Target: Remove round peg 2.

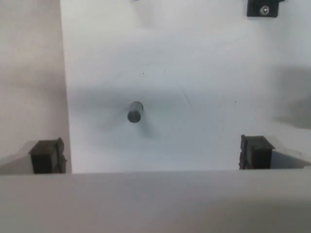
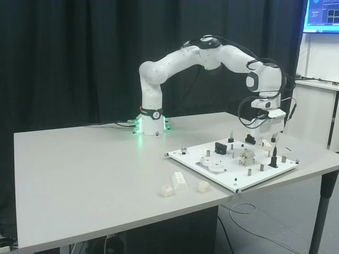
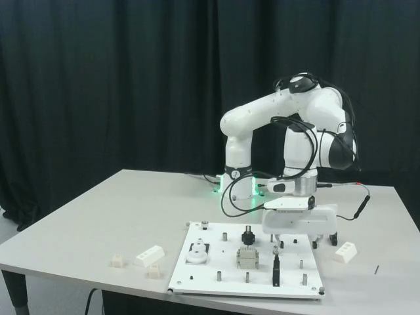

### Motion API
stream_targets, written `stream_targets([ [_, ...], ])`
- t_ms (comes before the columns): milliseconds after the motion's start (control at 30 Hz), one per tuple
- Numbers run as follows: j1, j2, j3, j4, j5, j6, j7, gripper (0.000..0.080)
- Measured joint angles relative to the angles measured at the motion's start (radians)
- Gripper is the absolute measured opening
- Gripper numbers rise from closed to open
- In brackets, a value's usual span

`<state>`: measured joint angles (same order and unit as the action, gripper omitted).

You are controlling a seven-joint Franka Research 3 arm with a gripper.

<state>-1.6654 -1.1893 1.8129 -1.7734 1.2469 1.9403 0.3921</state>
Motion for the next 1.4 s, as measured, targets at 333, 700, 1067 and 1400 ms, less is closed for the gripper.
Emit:
stream_targets([
  [333,-0.022,-0.003,0.021,0.018,0.002,0.0,-0.023,0.08],
  [700,-0.037,-0.019,0.037,0.04,0.002,0.003,-0.028,0.08],
  [1067,-0.049,-0.035,0.06,0.057,0.002,0.018,-0.028,0.08],
  [1400,-0.062,-0.041,0.087,0.058,0.002,0.044,-0.03,0.08],
])
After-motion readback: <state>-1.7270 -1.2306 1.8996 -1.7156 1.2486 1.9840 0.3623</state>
